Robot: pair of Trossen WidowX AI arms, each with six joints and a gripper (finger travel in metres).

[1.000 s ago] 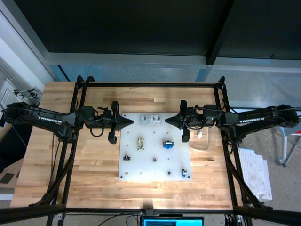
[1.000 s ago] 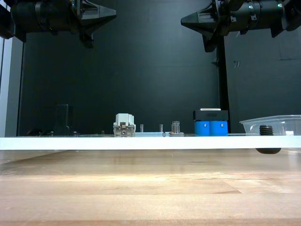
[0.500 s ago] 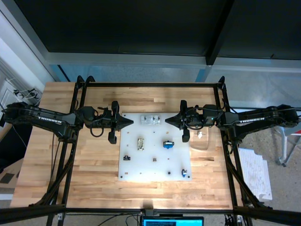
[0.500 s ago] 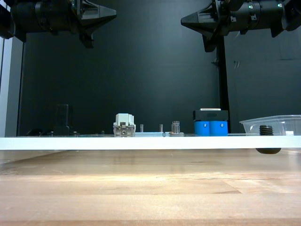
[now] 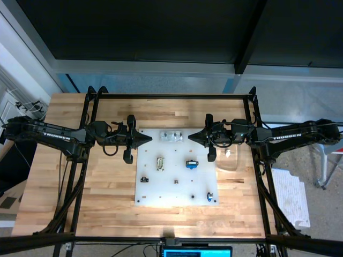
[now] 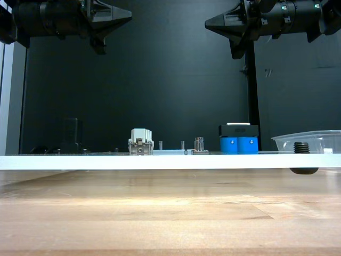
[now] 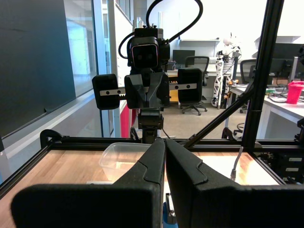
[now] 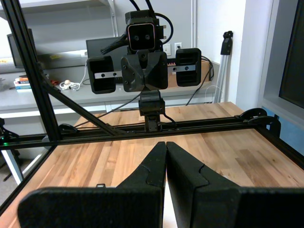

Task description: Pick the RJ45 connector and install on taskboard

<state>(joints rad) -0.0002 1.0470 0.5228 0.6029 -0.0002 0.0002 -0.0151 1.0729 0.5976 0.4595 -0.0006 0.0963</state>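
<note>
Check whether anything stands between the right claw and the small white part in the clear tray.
Nothing visible does. The right claw, shut, hangs high over the taskboard's far right corner. The white part lies in the clear tray beside the board, only air between. The left claw, shut, hangs over the far left corner.

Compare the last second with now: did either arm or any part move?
Nothing visibly changed. The left gripper and right gripper stay shut, parked high above the far edge of the large flat white square taskboard, facing each other; the small clear plastic tray lies beside it.
</note>
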